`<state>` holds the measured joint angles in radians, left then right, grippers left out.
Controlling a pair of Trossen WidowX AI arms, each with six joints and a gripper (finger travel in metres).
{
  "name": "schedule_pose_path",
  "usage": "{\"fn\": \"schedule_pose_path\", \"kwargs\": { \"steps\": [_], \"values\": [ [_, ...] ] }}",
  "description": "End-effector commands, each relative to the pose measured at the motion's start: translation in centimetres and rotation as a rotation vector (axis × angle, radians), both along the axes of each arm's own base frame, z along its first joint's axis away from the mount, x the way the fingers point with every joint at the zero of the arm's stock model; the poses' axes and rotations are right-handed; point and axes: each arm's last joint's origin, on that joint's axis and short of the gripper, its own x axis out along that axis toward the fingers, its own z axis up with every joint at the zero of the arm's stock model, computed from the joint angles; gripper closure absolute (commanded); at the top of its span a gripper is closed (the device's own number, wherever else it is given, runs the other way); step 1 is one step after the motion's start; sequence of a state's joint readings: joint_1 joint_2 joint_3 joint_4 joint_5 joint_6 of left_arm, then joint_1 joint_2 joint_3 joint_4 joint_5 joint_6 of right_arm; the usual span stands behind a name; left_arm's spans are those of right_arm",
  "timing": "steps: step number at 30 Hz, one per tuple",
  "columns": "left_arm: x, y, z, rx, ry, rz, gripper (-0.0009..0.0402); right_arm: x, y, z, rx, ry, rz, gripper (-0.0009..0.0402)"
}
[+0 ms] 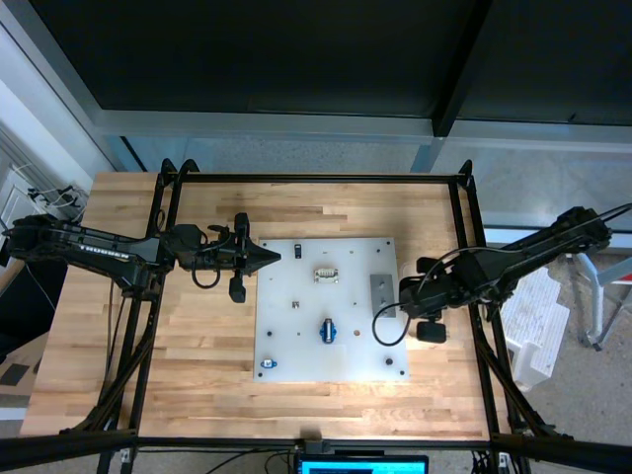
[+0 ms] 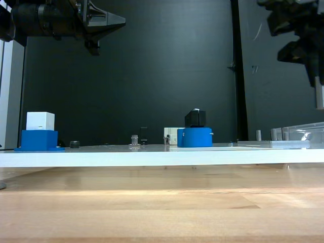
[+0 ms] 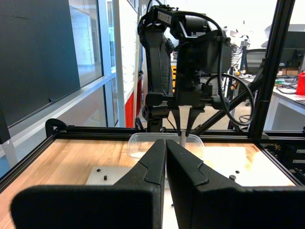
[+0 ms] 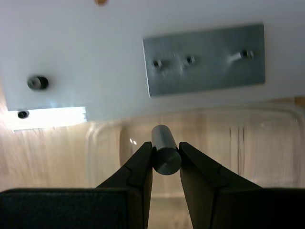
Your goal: Remove the 16mm cylinder and place in the container
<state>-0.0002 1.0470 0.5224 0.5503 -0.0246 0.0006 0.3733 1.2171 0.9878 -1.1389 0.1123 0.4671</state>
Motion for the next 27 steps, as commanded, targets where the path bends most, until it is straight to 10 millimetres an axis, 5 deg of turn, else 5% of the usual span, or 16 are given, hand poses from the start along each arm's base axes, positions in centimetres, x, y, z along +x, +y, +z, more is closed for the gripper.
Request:
{"fn": "schedule_pose_path", "kwargs": {
  "steps": [1, 7, 20, 27],
  "values": [
    [0.01, 0.01, 0.01, 0.000, 0.000, 0.000, 0.0393, -1.02, -0.34, -0.54, -0.003, 0.012, -0.005, 0.0387],
    [0.01, 0.01, 0.01, 0.000, 0.000, 0.000, 0.0393, -1.87, -0.62, -1.42, -0.009, 0.033, -0.016, 0.0371],
    [0.01, 0.00, 0.01, 0.000, 0.000, 0.000, 0.0393, -1.88, -0.60, -1.44, -0.009, 0.034, -0.016, 0.0226],
    [0.01, 0.01, 0.01, 0.000, 0.000, 0.000, 0.0393, -1.75, -0.60, -1.43, -0.014, 0.019, -0.018, 0.0186]
  ]
}}
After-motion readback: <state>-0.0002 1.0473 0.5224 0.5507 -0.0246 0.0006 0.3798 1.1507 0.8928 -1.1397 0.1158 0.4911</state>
